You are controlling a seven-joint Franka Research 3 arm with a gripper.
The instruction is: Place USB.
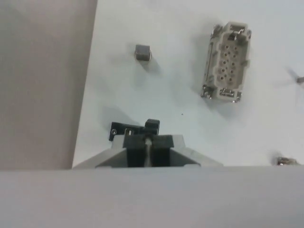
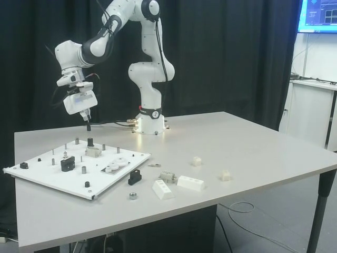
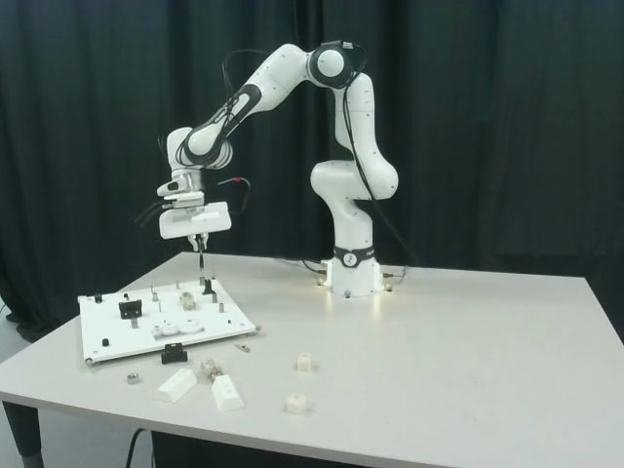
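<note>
Now, at the lower centre of the first room view, two white blocks point(image 2: 178, 185) lie nearest on the grey table point(image 2: 253, 142), with two small white cubes point(image 2: 197, 161) further back. One white board point(image 2: 47, 174) lies at the left. Above its far edge hangs the one gripper point(image 2: 87, 123), its fingers point(image 1: 134, 150) pressed on the USB point(image 1: 151, 125), a small black piece with a thin white part between the pads. One multi-pin connector point(image 1: 226, 61) lies on the board.
</note>
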